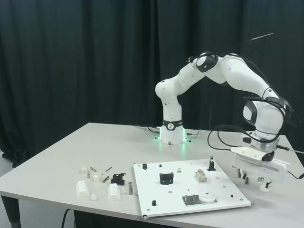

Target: Remove large gear.

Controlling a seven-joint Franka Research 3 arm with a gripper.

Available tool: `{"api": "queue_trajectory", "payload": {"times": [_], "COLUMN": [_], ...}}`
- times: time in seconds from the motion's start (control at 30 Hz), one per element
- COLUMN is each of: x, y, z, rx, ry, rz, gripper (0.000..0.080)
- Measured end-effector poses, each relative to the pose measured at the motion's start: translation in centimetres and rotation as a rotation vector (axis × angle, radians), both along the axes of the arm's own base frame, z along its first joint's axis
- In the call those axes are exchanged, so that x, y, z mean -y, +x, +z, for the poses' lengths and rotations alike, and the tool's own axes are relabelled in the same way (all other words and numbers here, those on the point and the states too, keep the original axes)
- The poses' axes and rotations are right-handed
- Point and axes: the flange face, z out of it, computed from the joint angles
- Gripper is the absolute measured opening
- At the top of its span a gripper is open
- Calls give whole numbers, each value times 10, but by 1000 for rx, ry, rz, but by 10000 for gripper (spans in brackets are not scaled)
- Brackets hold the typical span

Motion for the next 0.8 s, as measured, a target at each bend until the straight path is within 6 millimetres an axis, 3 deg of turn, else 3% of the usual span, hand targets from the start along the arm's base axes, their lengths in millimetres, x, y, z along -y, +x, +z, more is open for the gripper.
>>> {"api": "queue_trajectory", "payload": {"times": [0.8], "x": [94], "y": [52], "z": [1], "rx": [-3], "ry": [-5], "rz": [60], "gripper": [800]}}
